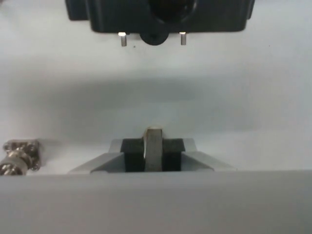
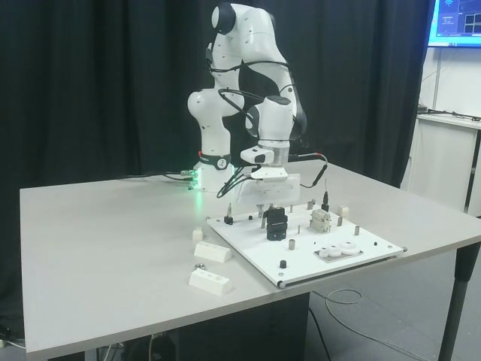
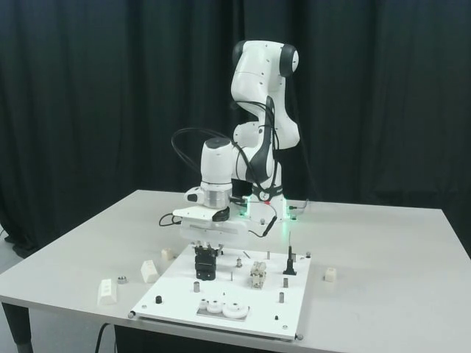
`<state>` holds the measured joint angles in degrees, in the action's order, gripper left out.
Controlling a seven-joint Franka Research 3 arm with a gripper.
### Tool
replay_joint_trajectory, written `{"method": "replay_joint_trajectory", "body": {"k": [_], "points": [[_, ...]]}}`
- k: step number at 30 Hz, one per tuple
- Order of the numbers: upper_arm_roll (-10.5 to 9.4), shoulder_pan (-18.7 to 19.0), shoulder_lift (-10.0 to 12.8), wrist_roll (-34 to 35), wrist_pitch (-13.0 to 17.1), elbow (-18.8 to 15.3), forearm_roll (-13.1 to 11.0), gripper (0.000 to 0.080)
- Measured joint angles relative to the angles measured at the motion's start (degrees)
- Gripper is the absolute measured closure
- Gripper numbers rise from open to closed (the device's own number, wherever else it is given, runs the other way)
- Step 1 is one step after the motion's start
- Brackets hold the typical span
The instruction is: Insert square peg 2.
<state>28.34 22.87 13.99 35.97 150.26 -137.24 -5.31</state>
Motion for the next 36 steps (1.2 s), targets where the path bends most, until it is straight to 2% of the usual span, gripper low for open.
{"method": "replay_joint_trajectory", "body": {"k": [30, 31, 32, 33, 36], "points": [[-0.17, -0.1, 0.3, 0.0, 0.0, 0.0, 0.0, 0.0729], [-0.17, -0.1, 0.3, 0.0, -0.1, 0.0, 0.0, 0.0648], [-0.17, -0.1, 0.2, 0.0, -0.1, 0.0, 0.0, 0.0648], [-0.17, -0.1, 0.2, 0.0, -0.1, 0.0, 0.0, 0.0317], [-0.17, -0.1, -0.2, 0.0, -0.3, 0.0, 0.0, 0.0317]]}}
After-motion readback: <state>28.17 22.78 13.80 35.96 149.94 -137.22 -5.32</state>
